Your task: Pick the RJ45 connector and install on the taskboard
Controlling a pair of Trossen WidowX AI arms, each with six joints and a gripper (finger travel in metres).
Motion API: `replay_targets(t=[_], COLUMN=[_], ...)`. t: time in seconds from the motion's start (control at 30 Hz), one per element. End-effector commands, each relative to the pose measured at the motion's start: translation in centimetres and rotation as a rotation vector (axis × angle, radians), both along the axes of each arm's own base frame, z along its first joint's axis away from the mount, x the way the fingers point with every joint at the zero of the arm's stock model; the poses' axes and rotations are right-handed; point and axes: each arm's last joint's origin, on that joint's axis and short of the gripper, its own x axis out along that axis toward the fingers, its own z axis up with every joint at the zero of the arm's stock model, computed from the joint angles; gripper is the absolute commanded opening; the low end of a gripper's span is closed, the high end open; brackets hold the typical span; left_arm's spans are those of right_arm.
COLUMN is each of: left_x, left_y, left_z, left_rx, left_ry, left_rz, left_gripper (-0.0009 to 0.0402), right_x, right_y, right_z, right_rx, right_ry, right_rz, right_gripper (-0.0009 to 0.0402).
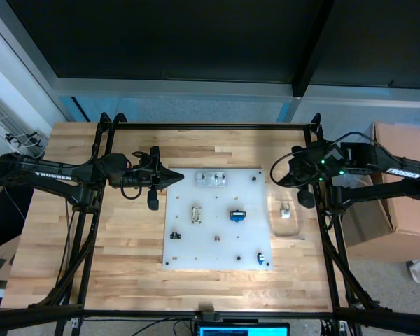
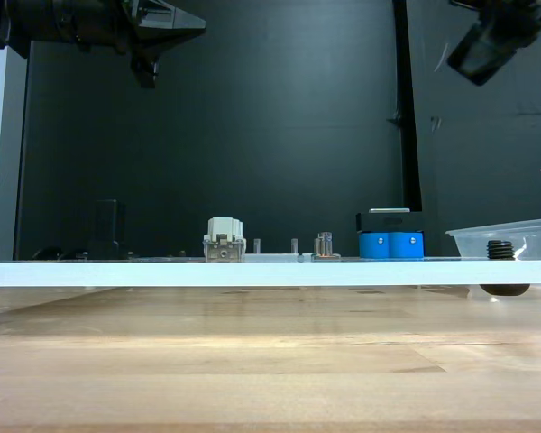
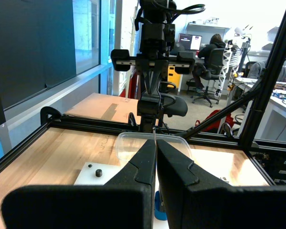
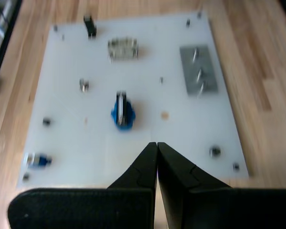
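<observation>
Two grippers in play and both are pinched shut on nothing right now. The left gripper [image 1: 180, 178] hangs high over the left edge of the taskboard [image 1: 196, 245], arm stretched out about level, closed tips pointing right across the board.

Right of the board there's a clear tray [image 1: 294, 227], and the RJ45 connector [image 1: 285, 211] is lying loose in it, nowhere near any seat on the board. I'd guess it's a tiny, light, hard plastic piece, kinda slick, with a thin latch tab that could snap or get pressed if squeezed. So I'd grab it across the two flat sides of the body and leave the tab and nose free. It'll probably skid around the tray if nudged.

The right gripper [image 4: 157, 148] is up high too, near the board's far right corner, just beyond the tray. It's tipped down-left over the board, fingers pressed together, so it needs to spread before going for the tray.
</observation>
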Motion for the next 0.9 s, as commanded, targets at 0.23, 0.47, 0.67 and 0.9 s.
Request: replay_targets(t=[0.23,0.47,0.67,0.9], left_x=[0.0,0.0,0.0,0.0], left_y=[0.0,0.0,0.0,0.0], left_z=[0.0,0.0,0.0,0.0], left_rx=[0.000,0.000,0.000,0.000], left_ry=[0.000,0.000,0.000,0.000], left_rz=[0.000,0.000,0.000,0.000], left_gripper=[0.0000,0.0000,0.0000,0.0000], right_x=[-2.9,-4.0,-4.4,-4.1], right_y=[0.4,0.5,0.6,0.5], right_z=[1.8,2.5,2.2,1.5], right_rx=[0.009,0.016,0.023,0.029], right_ry=[0.172,0.222,0.272,0.340], right_rz=[0.015,0.015,0.016,0.019], right_gripper=[0.0000,0.0000,0.0000,0.0019])
